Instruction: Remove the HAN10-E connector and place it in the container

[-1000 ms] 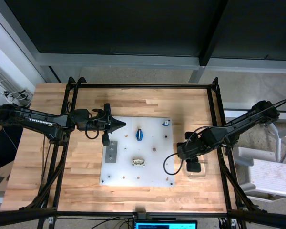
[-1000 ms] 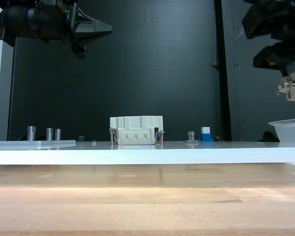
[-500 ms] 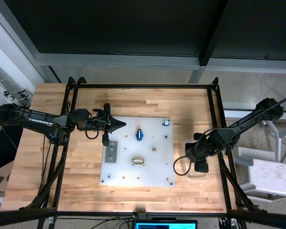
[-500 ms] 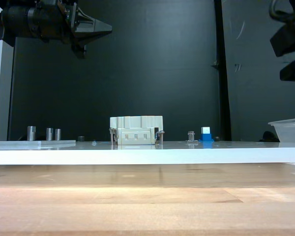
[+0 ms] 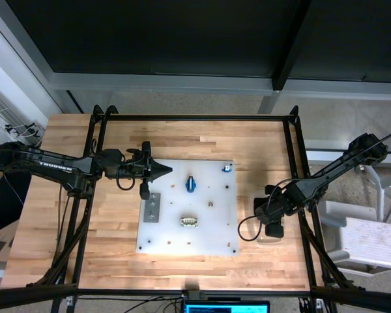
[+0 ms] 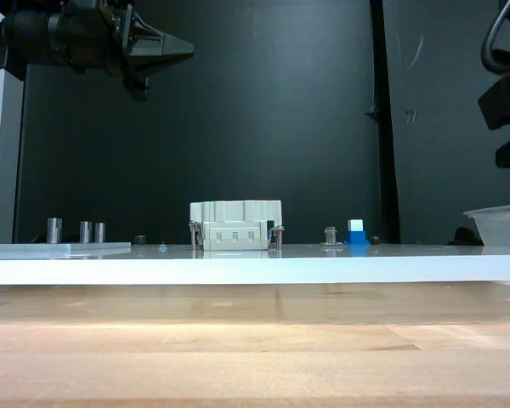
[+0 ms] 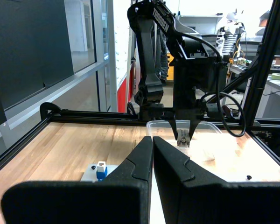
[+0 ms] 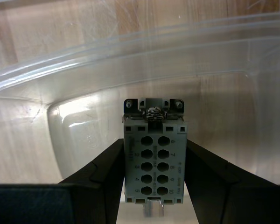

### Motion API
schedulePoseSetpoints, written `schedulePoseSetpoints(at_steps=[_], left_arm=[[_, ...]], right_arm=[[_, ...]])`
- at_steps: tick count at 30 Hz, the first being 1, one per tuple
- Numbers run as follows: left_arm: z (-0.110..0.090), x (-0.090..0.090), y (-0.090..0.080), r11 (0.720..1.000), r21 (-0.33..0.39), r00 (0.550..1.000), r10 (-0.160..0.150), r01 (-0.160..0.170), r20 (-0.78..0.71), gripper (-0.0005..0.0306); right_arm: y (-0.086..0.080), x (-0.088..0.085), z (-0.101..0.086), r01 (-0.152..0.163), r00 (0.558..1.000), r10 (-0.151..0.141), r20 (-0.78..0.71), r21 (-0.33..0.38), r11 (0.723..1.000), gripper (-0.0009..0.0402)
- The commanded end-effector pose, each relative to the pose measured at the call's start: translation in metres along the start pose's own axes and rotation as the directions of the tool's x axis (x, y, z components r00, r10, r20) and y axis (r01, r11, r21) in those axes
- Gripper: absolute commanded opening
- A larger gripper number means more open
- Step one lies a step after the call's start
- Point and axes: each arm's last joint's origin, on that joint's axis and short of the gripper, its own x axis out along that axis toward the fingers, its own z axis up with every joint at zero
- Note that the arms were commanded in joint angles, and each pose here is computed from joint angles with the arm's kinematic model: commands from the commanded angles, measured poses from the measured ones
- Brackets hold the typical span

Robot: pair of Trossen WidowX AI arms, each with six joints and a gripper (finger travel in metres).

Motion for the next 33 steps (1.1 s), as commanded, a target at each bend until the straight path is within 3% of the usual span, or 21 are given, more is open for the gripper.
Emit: schedulePoseSetpoints(at_steps=[1,9,14,16,21,33], left_arm=[[0.0,0.0,0.0001,1.0,0.0,1.0,0.0,0.0,0.0,0.0],[0.0,0.0,0.0001,1.0,0.0,1.0,0.0,0.0,0.0,0.0],[0.0,0.0,0.0,1.0,0.0,1.0,0.0,0.0,0.0,0.0],[0.0,0.0001,0.0001,1.0,0.0,1.0,0.0,0.0,0.0,0.0],[0.0,0.0,0.0,1.0,0.0,1.0,0.0,0.0,0.0,0.0],[0.0,0.0,0.0001,1.0,0.0,1.0,0.0,0.0,0.0,0.0]], right_arm=[[0.0001,0.0052,-0.0006,0.004,1.0,-0.004,-0.005,-0.002,1.0,0.0078],[0.0001,0.0137,-0.0016,0.02,0.999,-0.02,-0.026,-0.005,1.0,0.0078],[0.0012,0.0142,-0.0002,0.01,1.0,-0.01,-0.011,0.011,1.0,0.0083],[0.0012,0.0142,-0.0002,0.01,1.0,-0.01,-0.01,0.011,1.0,0.0096],[0.0003,0.0142,0.0006,0.043,0.999,-0.043,0.016,0.018,0.999,0.0149],[0.001,0.0133,0.0009,0.042,0.999,-0.042,0.016,0.016,0.999,0.0251]])
